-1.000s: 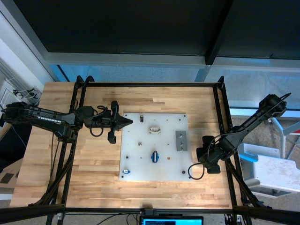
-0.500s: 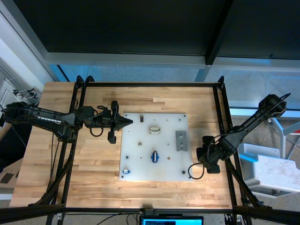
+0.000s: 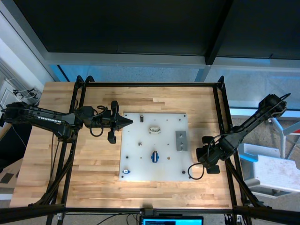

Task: Pick the 16mm cylinder and place it in the taskboard

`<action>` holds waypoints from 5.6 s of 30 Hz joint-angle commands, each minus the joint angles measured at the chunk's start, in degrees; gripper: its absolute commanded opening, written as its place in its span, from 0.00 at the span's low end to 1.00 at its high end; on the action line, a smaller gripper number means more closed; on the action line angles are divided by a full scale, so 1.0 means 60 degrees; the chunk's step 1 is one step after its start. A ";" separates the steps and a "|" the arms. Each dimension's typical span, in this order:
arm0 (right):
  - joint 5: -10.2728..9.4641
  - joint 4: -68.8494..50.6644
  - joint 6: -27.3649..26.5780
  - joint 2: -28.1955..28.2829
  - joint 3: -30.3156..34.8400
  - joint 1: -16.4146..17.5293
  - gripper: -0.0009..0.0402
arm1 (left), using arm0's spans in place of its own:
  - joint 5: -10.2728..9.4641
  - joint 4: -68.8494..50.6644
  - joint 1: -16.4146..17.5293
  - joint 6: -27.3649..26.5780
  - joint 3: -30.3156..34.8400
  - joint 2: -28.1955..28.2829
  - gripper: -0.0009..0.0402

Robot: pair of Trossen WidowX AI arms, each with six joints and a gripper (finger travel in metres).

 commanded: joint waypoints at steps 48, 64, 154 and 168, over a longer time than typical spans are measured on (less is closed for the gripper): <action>0.0018 -0.2248 -0.0047 -0.0525 0.1836 -0.0004 0.12 | 0.0004 0.0000 0.0004 0.0004 0.0004 0.0004 0.02; 0.0127 -0.3869 -0.0109 -0.0834 0.3198 -0.0011 0.12 | 0.0004 0.0000 0.0000 0.0000 0.0004 0.0004 0.02; -0.0087 -0.2073 -0.3071 0.4750 0.7384 -0.3180 0.12 | 0.0004 0.0000 0.0000 0.0004 0.0004 0.0004 0.02; -0.0182 -0.1774 -0.3151 0.5311 0.7628 -0.3279 0.12 | 0.0004 0.0000 0.0000 0.0004 0.0004 0.0004 0.02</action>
